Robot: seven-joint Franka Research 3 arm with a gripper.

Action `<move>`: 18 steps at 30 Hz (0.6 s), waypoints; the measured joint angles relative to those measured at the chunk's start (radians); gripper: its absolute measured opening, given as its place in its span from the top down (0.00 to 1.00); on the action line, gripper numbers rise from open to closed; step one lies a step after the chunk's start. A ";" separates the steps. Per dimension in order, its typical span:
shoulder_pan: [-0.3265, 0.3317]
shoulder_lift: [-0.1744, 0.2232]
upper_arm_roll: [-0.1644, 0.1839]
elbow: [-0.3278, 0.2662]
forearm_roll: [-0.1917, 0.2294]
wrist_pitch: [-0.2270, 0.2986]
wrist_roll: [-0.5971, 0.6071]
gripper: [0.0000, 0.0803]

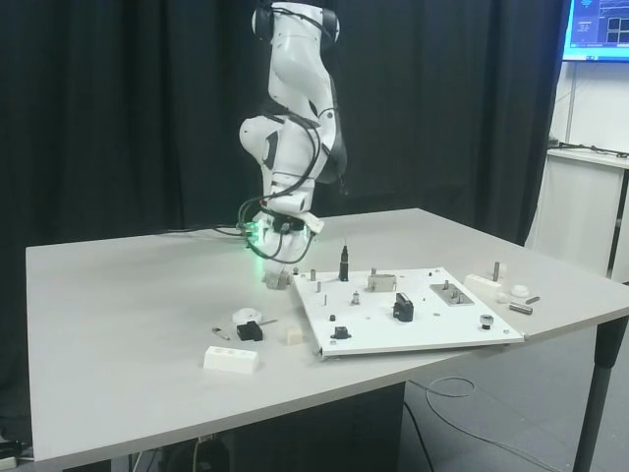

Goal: Place waterproof.

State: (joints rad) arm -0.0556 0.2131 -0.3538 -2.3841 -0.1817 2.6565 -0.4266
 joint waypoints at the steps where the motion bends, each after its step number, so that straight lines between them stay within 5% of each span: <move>1: -0.002 0.007 0.000 0.000 0.012 0.006 -0.008 0.61; 18: -0.008 0.079 -0.002 0.000 0.148 0.037 -0.086 0.61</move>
State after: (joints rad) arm -0.0632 0.2920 -0.3559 -2.3840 -0.0336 2.6938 -0.5131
